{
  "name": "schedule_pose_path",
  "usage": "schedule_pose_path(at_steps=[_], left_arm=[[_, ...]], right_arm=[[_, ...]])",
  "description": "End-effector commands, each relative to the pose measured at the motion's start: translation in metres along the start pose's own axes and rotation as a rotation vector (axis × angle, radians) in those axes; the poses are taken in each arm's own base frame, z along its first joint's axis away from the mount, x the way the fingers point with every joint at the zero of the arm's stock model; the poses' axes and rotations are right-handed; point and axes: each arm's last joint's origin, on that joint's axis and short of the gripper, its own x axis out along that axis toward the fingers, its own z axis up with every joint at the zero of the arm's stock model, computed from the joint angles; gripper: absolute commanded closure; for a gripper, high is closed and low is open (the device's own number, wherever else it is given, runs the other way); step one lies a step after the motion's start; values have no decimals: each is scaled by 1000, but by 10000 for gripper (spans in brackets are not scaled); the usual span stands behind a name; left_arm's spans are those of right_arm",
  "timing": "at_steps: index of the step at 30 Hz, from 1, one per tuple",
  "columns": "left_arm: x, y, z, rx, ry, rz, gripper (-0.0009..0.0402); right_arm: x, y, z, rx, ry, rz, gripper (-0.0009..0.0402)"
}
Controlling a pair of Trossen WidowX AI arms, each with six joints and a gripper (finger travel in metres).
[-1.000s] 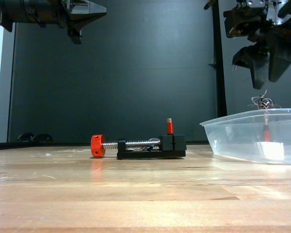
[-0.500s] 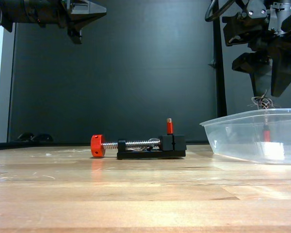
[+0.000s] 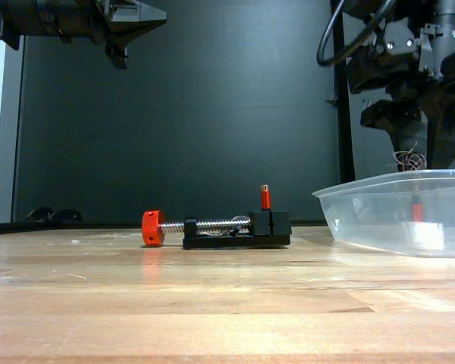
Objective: Pick the rca connector and install on the hub
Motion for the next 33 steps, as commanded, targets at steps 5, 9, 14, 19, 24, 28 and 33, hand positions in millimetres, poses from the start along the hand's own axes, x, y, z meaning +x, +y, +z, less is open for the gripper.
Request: schedule_pose_path(at_steps=[5,9,14,19,24,28,33], left_arm=[[0,0,0,0,0,0,392],[0,0,0,0,0,0,392],[0,0,0,0,0,0,392],[0,0,0,0,0,0,392],[0,0,0,0,0,0,392],[0,0,0,0,0,0,392],[0,0,0,0,0,0,392]], right_arm=[[17,2,-1,2,-12,4,206],[23,2,-2,4,-14,4,214],[28,3,-1,0,-10,3,229],[33,3,-1,-1,-8,2,242],[35,3,-3,-1,0,0,258],[35,3,-3,0,-6,1,274],[35,3,-2,1,-15,4,296]])
